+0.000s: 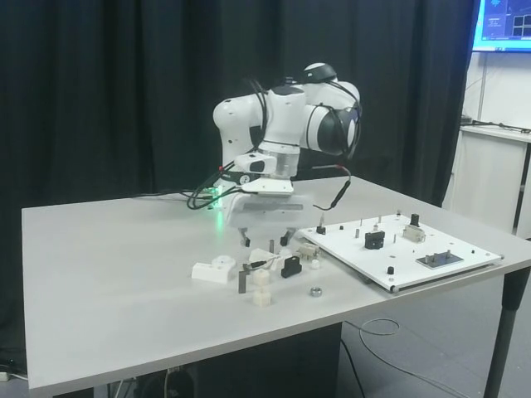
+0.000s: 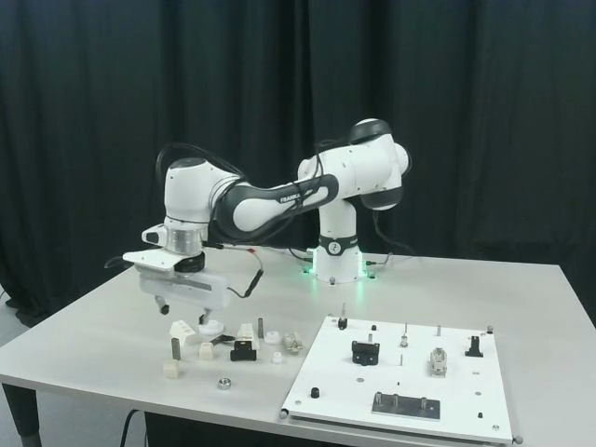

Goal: Remove round peg 2.

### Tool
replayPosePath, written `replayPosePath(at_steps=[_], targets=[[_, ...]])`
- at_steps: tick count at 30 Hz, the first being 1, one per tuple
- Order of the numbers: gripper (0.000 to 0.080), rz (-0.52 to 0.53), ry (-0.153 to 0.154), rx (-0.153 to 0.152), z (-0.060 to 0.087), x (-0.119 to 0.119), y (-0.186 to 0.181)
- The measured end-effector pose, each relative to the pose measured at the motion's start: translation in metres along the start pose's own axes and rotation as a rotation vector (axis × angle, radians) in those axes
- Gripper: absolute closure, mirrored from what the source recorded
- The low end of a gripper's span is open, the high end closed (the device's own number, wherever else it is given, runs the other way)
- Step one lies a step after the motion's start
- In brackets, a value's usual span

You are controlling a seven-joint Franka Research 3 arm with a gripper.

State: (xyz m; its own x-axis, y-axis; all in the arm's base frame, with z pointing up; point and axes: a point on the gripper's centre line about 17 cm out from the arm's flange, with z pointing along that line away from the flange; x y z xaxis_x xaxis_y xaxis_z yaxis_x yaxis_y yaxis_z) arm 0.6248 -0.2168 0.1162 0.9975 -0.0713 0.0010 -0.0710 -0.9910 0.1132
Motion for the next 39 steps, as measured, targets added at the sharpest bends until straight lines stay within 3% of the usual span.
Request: replayPosePath(at_steps=[10,17,28,39], targets=[[0.0003,0.023,-0.077,0.042,-0.011,-0.023,-0.044],[0.0003,0.041,-0.113,0.070,-0.017,-0.041,-0.083],[0.0003,0.070,-0.134,0.071,-0.021,-0.067,-0.147],[0.0003,0.090,-0.136,0.063,-0.026,-0.087,-0.215]])
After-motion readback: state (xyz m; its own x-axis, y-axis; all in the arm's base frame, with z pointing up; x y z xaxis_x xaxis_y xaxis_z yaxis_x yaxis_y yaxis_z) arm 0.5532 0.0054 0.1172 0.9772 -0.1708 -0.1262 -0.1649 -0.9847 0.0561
